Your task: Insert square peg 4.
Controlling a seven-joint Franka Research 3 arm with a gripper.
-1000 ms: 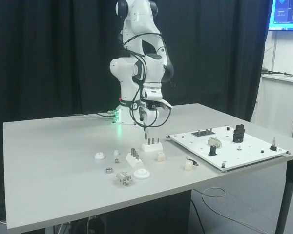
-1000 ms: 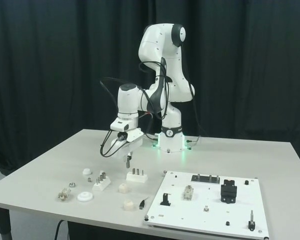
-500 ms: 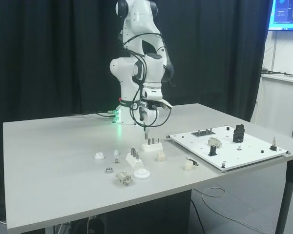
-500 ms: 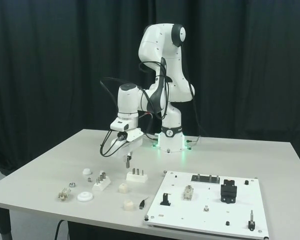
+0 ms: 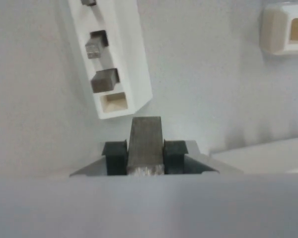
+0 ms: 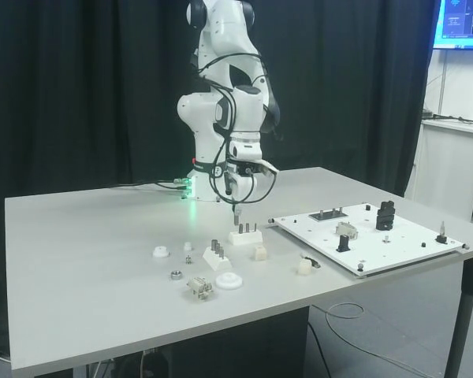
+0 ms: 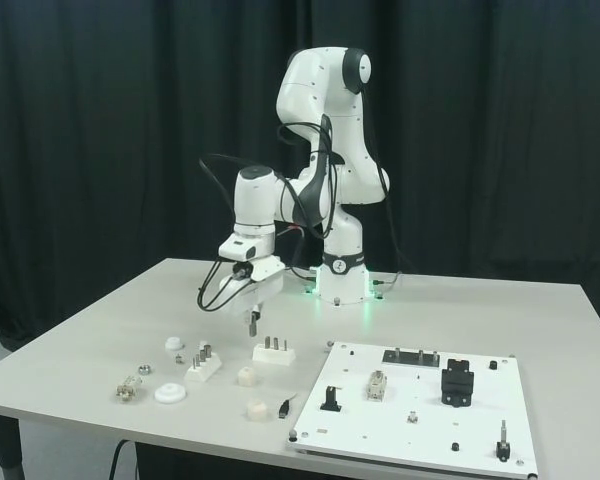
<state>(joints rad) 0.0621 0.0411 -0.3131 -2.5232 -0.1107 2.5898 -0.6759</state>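
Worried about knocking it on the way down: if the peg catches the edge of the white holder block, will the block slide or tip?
The white holder block probably slides: it looks small and light, lying loose on the grey table. Tipping seems less likely, as it sits low and long. The square peg in the tool looks rigid, so it won't flex.

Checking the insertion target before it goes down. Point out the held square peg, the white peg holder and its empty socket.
square peg (image 5: 145, 141): wrist view, on its flat grey face between the fingers.
white peg holder (image 5: 131, 54): wrist view, on the bare side of its top.
empty socket (image 5: 114, 101): wrist view, inside the square opening at the holder's end.
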